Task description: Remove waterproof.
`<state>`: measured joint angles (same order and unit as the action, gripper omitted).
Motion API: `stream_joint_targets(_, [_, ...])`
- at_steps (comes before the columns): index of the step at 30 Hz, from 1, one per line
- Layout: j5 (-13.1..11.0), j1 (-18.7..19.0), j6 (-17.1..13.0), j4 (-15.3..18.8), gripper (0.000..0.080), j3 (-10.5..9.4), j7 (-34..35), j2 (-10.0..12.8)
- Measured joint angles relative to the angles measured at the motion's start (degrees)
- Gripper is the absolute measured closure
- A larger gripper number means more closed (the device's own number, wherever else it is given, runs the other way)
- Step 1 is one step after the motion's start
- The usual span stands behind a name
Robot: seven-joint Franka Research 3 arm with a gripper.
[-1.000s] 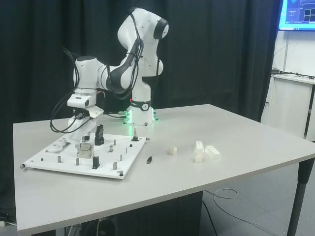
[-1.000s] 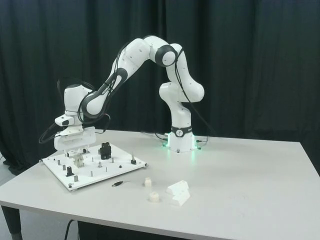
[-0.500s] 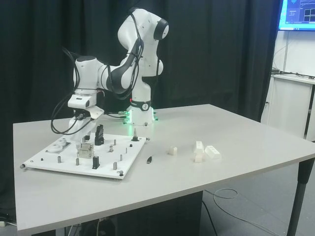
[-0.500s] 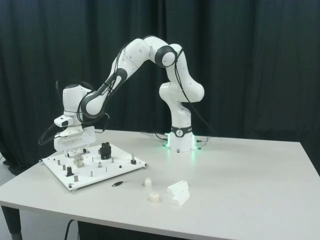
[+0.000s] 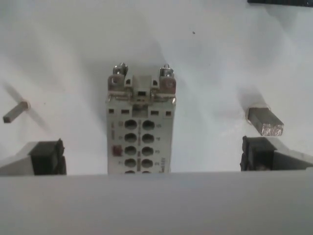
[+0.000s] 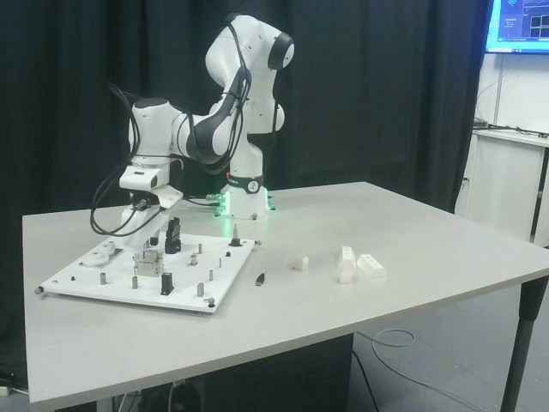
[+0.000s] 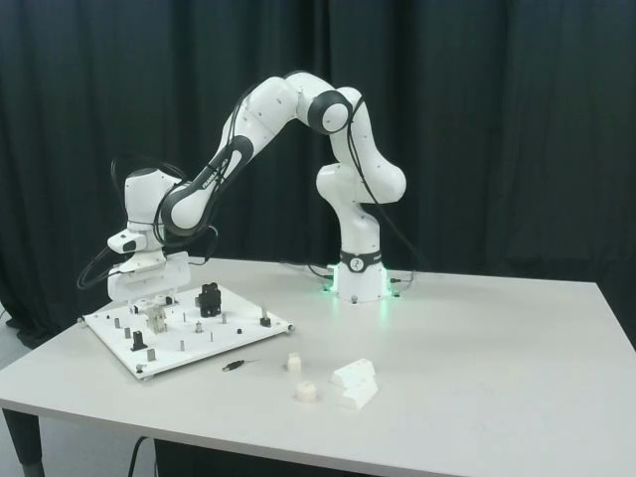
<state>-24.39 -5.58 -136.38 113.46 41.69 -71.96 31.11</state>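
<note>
Our gripper [image 5: 151, 156] hangs over the white board [image 6: 129, 287], its two fingers spread wide, one on each side of the waterproof connector [image 5: 140, 125] and not touching it. Only the wrist view shows this: the black pads [image 5: 46, 157] stand well clear of the grey block with its rows of round holes and its two screws. In the room views we see the connector [image 6: 151, 262] only as a small grey block on the board under the hand [image 7: 147, 281]. Against a second ago, our hand sits slightly higher above the board; the connector has not moved. A metal peg [image 5: 265, 121] stands near one finger, a second peg [image 5: 14, 111] near the other. The grey table [image 6: 412, 227] lies open beyond the board, with white blocks [image 6: 358, 263] well apart.
</note>
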Motion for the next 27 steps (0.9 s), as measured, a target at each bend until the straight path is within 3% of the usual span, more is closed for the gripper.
stream_joint_targets(27, [-3.3,-0.4,-0.3,-0.1,0.0003,-0.63,0.0,1.8])
